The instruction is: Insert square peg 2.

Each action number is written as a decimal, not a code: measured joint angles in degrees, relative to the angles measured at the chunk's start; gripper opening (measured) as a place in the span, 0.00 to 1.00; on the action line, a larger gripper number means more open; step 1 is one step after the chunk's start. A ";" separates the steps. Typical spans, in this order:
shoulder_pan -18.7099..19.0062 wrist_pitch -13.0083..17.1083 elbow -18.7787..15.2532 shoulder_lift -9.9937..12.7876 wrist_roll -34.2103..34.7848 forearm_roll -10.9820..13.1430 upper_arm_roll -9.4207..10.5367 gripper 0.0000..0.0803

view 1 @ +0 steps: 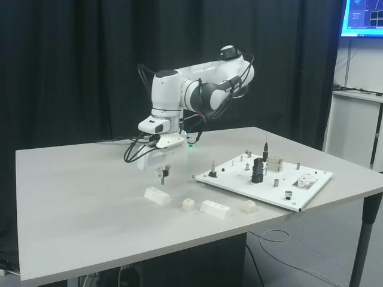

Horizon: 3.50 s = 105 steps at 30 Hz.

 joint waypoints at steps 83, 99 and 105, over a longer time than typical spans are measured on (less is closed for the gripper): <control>41.01 2.99 -15.12 -2.70 19.32 3.12 -4.39 0.10; 43.00 5.20 -15.06 -2.88 24.00 1.88 -2.19 0.10; 43.14 5.18 -15.06 -3.03 24.44 1.74 -1.63 0.10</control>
